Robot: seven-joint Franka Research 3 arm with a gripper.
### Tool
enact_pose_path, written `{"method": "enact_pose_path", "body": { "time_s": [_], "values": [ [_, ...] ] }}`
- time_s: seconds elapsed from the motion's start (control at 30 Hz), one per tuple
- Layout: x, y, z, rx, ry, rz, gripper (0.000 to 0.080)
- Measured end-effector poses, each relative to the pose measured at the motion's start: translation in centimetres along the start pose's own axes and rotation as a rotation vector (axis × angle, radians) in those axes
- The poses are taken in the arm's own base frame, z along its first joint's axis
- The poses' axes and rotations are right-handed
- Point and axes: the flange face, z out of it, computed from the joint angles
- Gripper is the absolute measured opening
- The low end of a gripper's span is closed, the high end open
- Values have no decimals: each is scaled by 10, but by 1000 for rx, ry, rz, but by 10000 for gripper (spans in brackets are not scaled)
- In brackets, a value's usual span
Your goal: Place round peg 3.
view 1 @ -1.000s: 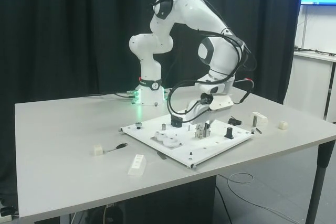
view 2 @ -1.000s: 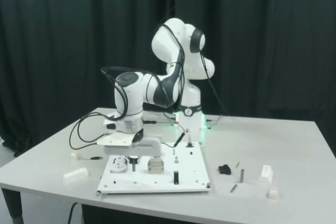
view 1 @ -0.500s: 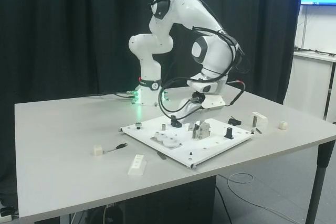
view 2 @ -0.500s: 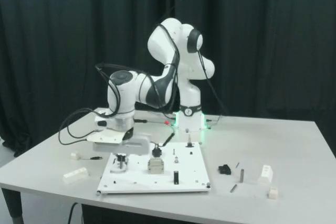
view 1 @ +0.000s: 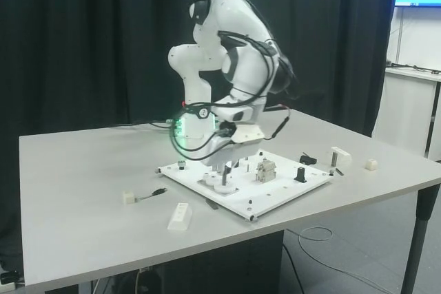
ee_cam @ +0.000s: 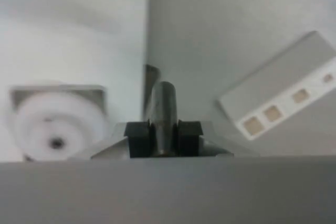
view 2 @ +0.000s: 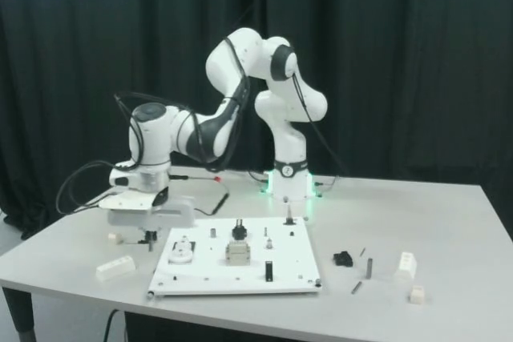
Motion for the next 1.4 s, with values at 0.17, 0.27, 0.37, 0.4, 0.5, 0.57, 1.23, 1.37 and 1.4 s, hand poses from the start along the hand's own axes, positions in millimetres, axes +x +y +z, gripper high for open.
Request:
{"method": "enact_pose_path", "body": {
  "time_s": [0.17,0.27,0.37,0.4,0.5,0.57,1.23,1.37,1.4],
  "values": [
    [6,20,9,22,4,-8,108],
    [9,30,17,31,5,-16,108],
    [12,36,28,42,9,-15,108],
    [13,38,32,44,10,-16,108],
    [16,41,44,54,16,-19,108],
    [17,43,52,58,18,-23,108],
    [20,46,77,69,8,-26,108],
    [20,46,76,69,9,-27,395],
    [21,46,76,69,9,-27,395]
  ]
}}
